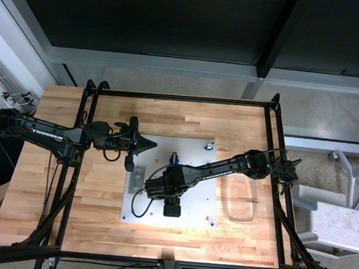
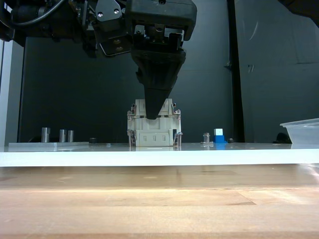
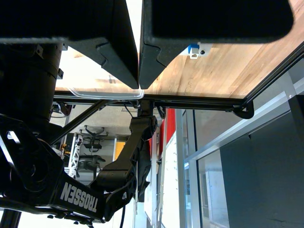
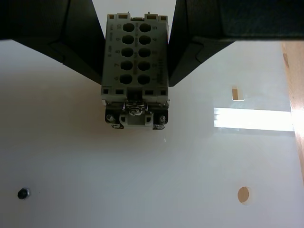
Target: Remove the HAN10-E connector and place it in the container
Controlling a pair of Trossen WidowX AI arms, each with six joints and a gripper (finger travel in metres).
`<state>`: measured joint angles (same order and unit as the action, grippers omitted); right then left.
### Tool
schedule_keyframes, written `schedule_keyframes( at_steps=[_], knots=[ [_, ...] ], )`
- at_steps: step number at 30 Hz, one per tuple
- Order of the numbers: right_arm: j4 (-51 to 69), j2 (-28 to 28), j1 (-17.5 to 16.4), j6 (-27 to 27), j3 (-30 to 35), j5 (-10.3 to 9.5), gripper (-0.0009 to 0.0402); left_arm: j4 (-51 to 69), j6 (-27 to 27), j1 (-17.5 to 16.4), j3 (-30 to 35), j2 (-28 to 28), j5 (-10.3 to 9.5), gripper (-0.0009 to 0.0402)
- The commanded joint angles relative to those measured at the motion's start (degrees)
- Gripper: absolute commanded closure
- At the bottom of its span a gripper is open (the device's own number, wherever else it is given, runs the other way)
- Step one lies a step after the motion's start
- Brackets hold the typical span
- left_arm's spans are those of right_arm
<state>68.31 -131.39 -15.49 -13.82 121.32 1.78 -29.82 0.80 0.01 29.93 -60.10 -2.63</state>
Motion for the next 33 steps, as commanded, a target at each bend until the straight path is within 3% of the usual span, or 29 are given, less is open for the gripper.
schedule_keyframes(
  at_steps=[1,8,33],
  knots=[
    [0.02,0.17,-0.07,0.55,0.00,-0.37,0.0341,-0.02,0.00,0.00,0.02,0.00,0.00,0.0393],
    [0.09,0.96,-0.15,1.07,0.00,-0.35,0.0364,-0.02,0.00,0.00,0.02,0.00,0.00,0.0393],
    [2.08,5.88,-0.83,0.83,-0.02,-0.31,0.0366,-0.02,0.00,-0.02,0.02,0.00,0.00,0.0393]
  ],
)
